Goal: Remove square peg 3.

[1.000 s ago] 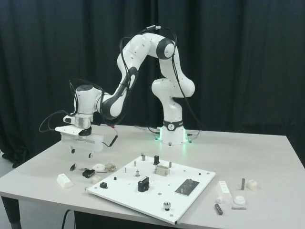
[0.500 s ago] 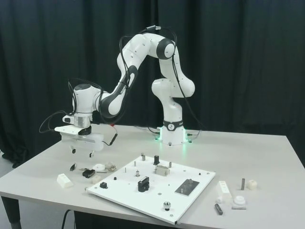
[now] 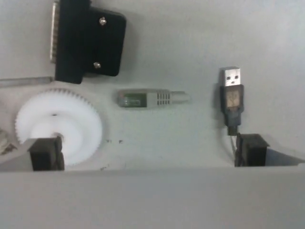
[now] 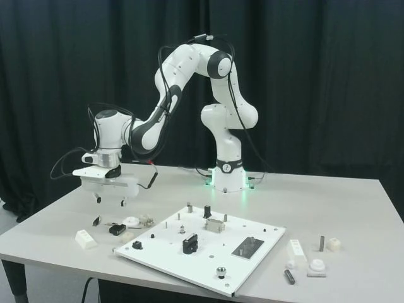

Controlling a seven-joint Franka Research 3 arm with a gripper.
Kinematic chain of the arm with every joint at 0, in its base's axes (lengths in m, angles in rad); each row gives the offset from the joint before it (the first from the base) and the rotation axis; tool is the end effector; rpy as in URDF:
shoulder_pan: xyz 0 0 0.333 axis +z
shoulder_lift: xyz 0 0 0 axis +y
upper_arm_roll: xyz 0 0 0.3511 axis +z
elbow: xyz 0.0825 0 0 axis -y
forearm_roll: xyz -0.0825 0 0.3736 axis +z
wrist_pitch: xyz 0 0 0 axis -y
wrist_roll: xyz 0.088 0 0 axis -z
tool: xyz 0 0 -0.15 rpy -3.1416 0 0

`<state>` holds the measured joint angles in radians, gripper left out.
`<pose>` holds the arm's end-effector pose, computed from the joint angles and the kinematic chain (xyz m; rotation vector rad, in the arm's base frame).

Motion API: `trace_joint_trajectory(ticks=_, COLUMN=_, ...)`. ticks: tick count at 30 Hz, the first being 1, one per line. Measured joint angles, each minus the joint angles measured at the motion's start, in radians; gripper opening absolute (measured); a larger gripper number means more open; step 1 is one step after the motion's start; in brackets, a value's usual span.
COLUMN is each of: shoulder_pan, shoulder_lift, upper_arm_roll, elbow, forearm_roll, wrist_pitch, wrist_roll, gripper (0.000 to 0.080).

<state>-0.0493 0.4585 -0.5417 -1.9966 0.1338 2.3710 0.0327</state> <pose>0.5162 -0.3272 0.2544 2.8402 -0.9991 -0.0736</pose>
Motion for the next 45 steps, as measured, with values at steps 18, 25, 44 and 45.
trace_joint_trajectory(ticks=18, shoulder_pan=0.056, shoulder_lift=-0.03, upper_arm_roll=0.0, elbow=0.008, forearm_roll=0.121, wrist_pitch=-0.155, wrist_roll=0.103, gripper=0.08)
trace_joint_trajectory(ticks=25, shoulder_pan=0.109, shoulder_lift=-0.068, upper_arm_roll=0.0, elbow=0.001, forearm_roll=0.124, wrist_pitch=-0.209, wrist_roll=0.213, gripper=0.08)
trace_joint_trajectory(ticks=44, shoulder_pan=0.282, shoulder_lift=-0.205, upper_arm_roll=-0.001, elbow=-0.102, forearm_roll=0.104, wrist_pitch=-0.285, wrist_roll=0.434, gripper=0.08)
trace_joint_trajectory(ticks=45, shoulder_pan=0.293, shoulder_lift=-0.212, upper_arm_roll=-0.001, elbow=-0.108, forearm_roll=0.102, wrist_pitch=-0.288, wrist_roll=0.449, gripper=0.08)
